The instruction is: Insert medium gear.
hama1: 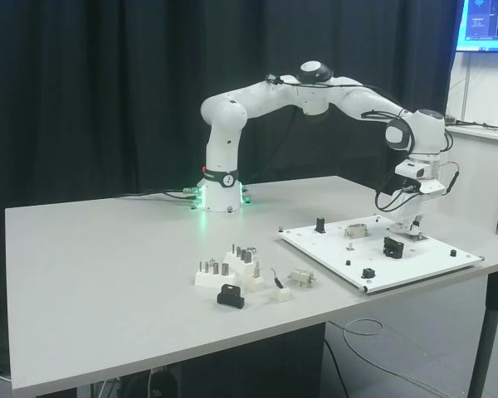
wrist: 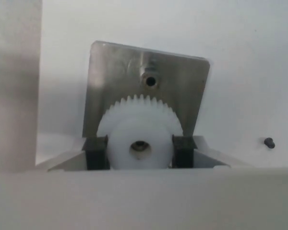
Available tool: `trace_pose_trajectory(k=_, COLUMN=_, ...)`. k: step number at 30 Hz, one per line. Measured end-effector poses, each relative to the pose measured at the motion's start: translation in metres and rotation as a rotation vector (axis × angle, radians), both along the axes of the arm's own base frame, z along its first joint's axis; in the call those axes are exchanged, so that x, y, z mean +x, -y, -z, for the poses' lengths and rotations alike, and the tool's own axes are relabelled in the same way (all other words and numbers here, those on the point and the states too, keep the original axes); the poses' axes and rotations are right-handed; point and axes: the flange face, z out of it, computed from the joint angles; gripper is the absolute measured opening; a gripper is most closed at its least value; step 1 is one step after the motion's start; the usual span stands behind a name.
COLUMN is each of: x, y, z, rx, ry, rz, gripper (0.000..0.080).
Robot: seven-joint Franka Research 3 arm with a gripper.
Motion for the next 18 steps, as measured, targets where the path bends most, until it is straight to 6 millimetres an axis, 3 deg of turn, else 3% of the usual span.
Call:
trace_pose_trajectory(k=9, x=0.0001, y=-0.0014, z=0.0002, rx=-0.011, ry=-0.001, rz=-0.066, gripper=0.0281)
trace_pose_trajectory(k=18, x=0.0002, y=-0.0015, z=0.0002, rx=-0.013, ry=0.000, rz=-0.010, gripper=0.0281)
